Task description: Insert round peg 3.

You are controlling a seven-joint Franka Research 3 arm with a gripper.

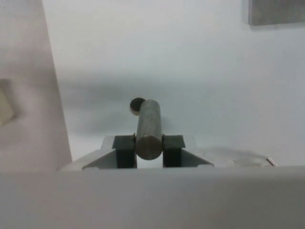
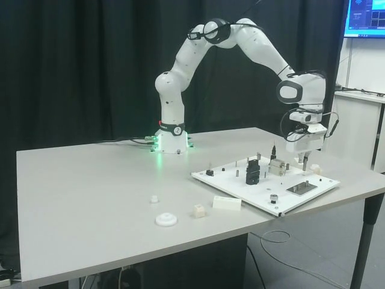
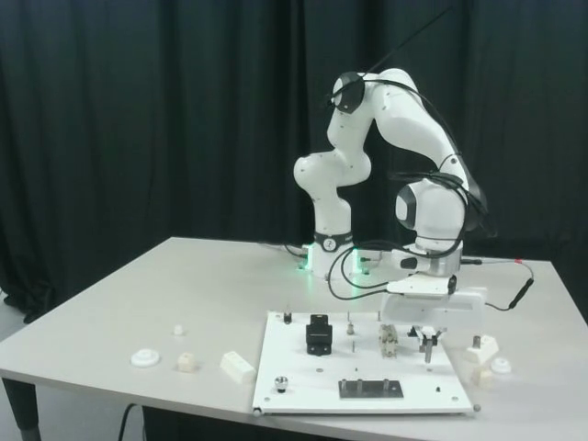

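Observation:
A grey round peg (image 1: 148, 129) stands upright between my black fingertips, and my gripper (image 1: 148, 150) is shut on it. Just beyond the peg's lower end a small dark round hole (image 1: 136, 105) shows in the white board (image 1: 190, 62). In the first room view my gripper (image 2: 302, 158) hangs over the right part of the white board (image 2: 264, 189), a little above it. In the second room view my gripper (image 3: 428, 342) holds the peg (image 3: 428, 349) just over the board (image 3: 303, 386).
On the board stand a black block (image 2: 252, 171), a grey metal fixture (image 2: 278, 167), a grey plate (image 2: 301, 188) and several small posts. Loose white parts (image 2: 226, 203) and a white disc (image 2: 165, 220) lie on the table left of the board. White pieces (image 3: 484, 347) sit right of the board.

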